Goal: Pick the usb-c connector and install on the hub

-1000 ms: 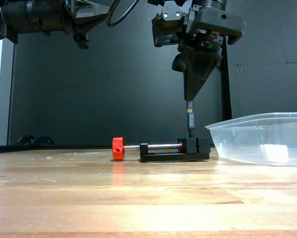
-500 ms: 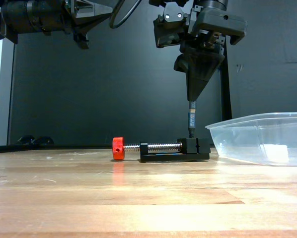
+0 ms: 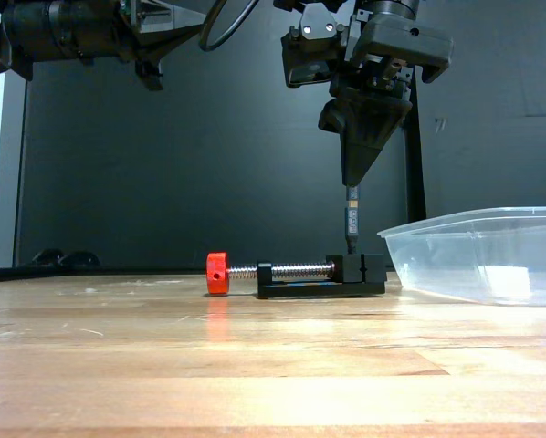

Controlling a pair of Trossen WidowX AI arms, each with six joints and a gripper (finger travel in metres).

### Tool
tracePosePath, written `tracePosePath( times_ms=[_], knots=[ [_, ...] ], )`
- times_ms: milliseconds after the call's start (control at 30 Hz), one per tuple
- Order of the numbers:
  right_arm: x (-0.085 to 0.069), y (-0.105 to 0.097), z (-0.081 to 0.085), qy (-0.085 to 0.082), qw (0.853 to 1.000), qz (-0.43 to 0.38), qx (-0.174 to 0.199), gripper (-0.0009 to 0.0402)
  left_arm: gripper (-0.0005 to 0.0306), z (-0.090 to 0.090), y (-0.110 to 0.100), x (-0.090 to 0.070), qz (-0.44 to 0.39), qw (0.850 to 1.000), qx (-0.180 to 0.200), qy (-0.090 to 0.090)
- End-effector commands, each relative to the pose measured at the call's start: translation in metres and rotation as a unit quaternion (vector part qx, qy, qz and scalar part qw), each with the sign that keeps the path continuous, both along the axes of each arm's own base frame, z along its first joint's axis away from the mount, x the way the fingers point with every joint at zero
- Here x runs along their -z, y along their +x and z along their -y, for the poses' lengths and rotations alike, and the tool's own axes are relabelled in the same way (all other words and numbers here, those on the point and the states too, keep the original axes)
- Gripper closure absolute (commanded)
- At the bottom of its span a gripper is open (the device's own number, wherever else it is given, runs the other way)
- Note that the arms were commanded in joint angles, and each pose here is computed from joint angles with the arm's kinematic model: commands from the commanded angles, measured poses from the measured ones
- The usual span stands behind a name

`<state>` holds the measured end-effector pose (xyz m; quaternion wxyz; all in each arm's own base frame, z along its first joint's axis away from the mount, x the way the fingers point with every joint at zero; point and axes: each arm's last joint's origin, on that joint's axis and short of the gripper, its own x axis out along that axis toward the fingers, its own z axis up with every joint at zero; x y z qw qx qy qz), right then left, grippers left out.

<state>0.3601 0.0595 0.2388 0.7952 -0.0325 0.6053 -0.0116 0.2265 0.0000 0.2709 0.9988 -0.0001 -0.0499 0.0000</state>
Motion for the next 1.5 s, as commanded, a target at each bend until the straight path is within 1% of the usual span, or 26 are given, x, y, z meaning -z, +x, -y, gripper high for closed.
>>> tracePosePath(
  times_ms=[33, 133, 200, 233, 633, 733, 933, 1067, 1500],
  knots=[
    [0.001, 0.001, -0.001, 0.002, 1.0, 0.003, 0.002, 0.0393, 0.03, 0.0, 0.0, 0.0, 0.0, 1.0, 0.0, 0.0],
    [0.001, 0.001, -0.001, 0.003, 1.0, 0.003, 0.004, 0.0393, 0.03, 0.0, 0.0, 0.0, 0.0, 1.0, 0.0, 0.0],
    [0.001, 0.001, -0.001, 0.01, 1.0, 0.003, 0.003, 0.0393, 0.03, 0.0, 0.0, 0.0, 0.0, 1.0, 0.0, 0.0],
    [0.001, 0.001, -0.001, 0.011, 1.0, 0.004, 0.003, 0.0393, 0.03, 0.0, 0.0, 0.0, 0.0, 1.0, 0.0, 0.0],
    [0.002, 0.001, -0.001, 0.01, 1.0, 0.002, 0.003, 0.0393, 0.03, 0.0, 0.0, 0.0, 0.0, 1.0, 0.0, 0.0],
    [0.005, 0.0, -0.001, 0.01, 1.0, 0.001, 0.003, 0.0393, 0.03, 0.0, 0.0, 0.0, 0.0, 1.0, 0.0, 0.0],
    [0.019, 0.0, 0.0, 0.011, 1.0, 0.007, 0.003, 0.0393, 0.03, 0.0, 0.0, 0.0, 0.0, 1.0, 0.0, 0.0],
    [0.023, -0.001, 0.0, 0.011, 1.0, 0.006, 0.004, 0.0393, 0.03, 0.0, 0.0, 0.0, 0.0, 1.0, 0.0, 0.0],
    [0.015, -0.002, 0.0, 0.013, 1.0, 0.017, 0.004, 0.0393, 0.03, 0.0, 0.0, 0.0, 0.0, 1.0, 0.0, 0.0]
  ],
)
